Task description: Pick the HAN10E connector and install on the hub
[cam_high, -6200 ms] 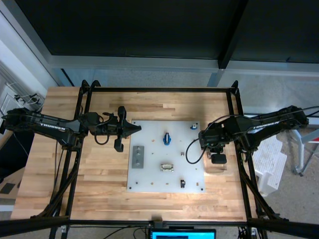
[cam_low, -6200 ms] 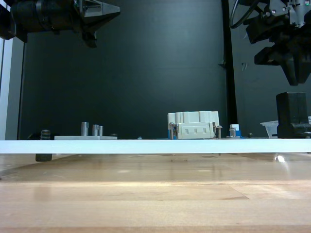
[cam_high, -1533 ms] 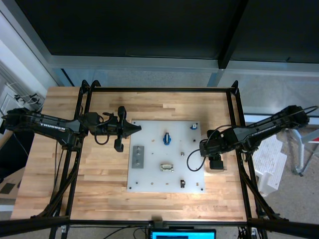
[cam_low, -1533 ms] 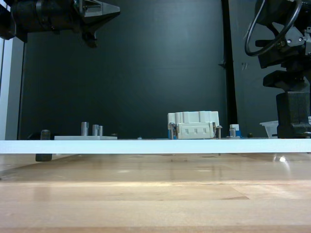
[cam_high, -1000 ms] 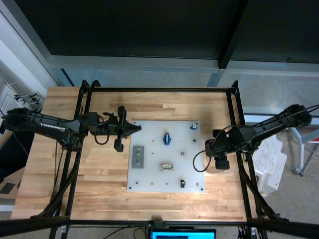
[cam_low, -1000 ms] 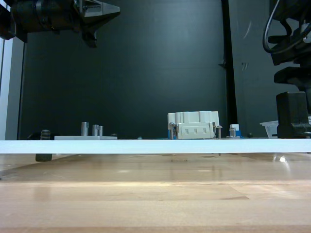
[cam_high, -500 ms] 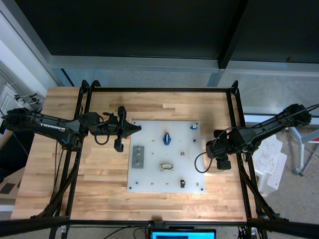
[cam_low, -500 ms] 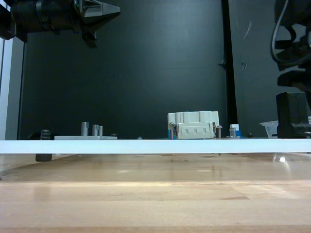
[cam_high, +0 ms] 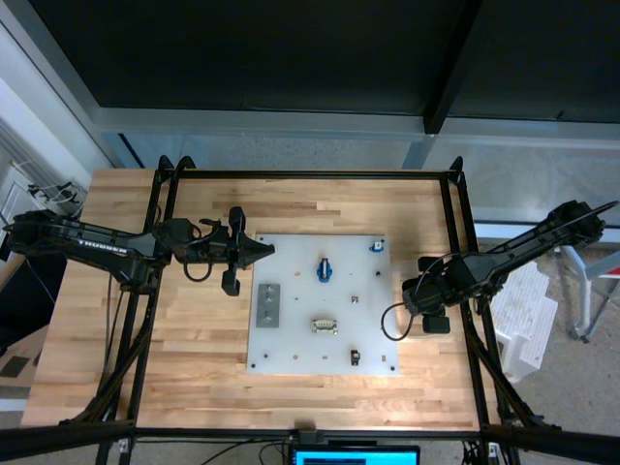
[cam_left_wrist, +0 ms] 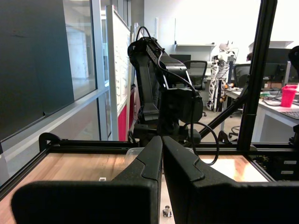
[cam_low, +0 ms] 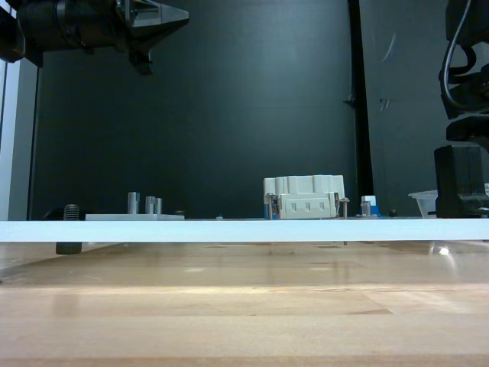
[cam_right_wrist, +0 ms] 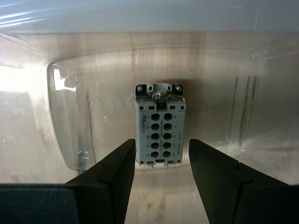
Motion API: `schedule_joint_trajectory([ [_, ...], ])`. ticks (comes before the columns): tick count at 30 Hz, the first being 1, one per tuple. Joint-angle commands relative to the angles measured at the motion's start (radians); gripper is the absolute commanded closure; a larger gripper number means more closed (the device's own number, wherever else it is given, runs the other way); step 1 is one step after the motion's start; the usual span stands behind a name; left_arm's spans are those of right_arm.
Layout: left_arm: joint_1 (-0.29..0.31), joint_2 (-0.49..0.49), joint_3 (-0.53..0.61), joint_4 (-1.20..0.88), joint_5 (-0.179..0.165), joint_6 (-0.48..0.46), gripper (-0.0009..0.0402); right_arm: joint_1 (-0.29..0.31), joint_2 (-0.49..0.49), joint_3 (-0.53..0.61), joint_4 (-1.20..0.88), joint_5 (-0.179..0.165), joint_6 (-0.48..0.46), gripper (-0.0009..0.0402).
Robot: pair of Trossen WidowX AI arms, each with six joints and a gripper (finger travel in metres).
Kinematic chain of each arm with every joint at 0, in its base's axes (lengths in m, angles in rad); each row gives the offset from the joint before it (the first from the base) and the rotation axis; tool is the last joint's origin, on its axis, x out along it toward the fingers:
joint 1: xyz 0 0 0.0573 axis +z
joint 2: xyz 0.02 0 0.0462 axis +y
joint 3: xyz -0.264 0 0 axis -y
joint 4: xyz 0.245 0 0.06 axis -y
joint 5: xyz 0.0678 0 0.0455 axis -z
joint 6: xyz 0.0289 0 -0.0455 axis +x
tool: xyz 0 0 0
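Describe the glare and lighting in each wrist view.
Right wrist view: glare streaks the clear tray holding the HAN10E connector, under the open right gripper. Left wrist view: bright backlight behind the shut left gripper, parked over the table's left.

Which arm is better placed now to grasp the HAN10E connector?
Right. The right gripper hangs over the HAN10E connector in its clear tray, open jaws on either side of it. The left gripper is shut and parked near the board's left edge.
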Motion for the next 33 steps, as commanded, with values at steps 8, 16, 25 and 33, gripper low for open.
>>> schedule_joint_trajectory([
  [8, 0.000, 0.000, 0.000, 0.000, 0.000, 0.000, 0.0393, 0.002, 0.018, -0.016, 0.033, 0.027, 0.019, 0.0235],
  [16, 0.000, 0.000, 0.000, 0.000, 0.000, 0.000, 0.0393, 0.007, 0.020, -0.043, 0.082, -0.003, 0.017, 0.0231],
  [25, 0.000, 0.000, 0.000, 0.000, 0.000, 0.000, 0.0393, 0.008, 0.020, -0.086, 0.134, 0.000, 0.050, 0.0176],
  [33, 0.000, 0.000, 0.000, 0.000, 0.000, 0.000, 0.0393, 0.007, 0.020, -0.102, 0.148, 0.000, 0.066, 0.0168],
])
